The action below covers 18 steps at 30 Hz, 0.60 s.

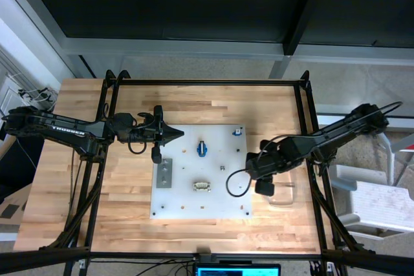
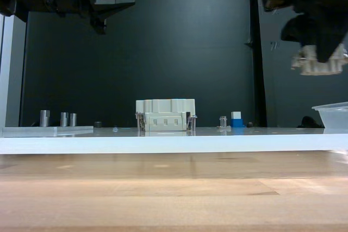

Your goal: Remove the HAN10-E connector and place it in the container

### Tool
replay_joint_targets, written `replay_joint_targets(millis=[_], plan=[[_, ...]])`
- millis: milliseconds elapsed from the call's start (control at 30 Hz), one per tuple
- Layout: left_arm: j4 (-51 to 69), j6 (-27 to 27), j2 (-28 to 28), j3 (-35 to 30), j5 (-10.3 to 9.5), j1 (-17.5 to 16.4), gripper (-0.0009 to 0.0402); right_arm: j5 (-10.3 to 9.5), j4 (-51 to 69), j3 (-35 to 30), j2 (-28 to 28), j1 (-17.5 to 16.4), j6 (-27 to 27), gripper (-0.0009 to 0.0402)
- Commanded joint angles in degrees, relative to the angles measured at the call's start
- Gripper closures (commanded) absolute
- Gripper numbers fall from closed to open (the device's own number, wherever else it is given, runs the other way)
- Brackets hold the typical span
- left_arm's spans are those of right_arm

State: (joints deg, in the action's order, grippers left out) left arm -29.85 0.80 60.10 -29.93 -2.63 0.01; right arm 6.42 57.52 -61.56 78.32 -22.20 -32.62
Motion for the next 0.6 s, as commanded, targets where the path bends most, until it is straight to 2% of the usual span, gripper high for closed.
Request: replay_joint_targets(millis=[33, 333, 600], plan=[[0.0, 0.0, 0.0, 0.0, 0.0, 0.0, 0.0393, 0.0, 0.0, 3.2, -2.9, -0.8, -1.6, 0.0346], [0.0, 0.0, 0.0, 0.0, 0.02, 0.0, 0.0393, -0.11, 0.0, 11.7, -10.7, -3.8, -6.3, 0.0346], [0.0, 0.0, 0.0, 0.0, 0.0, 0.0, 0.0393, -0.42, 0.0, 15.8, -13.9, -7.0, -9.7, 0.0346]])
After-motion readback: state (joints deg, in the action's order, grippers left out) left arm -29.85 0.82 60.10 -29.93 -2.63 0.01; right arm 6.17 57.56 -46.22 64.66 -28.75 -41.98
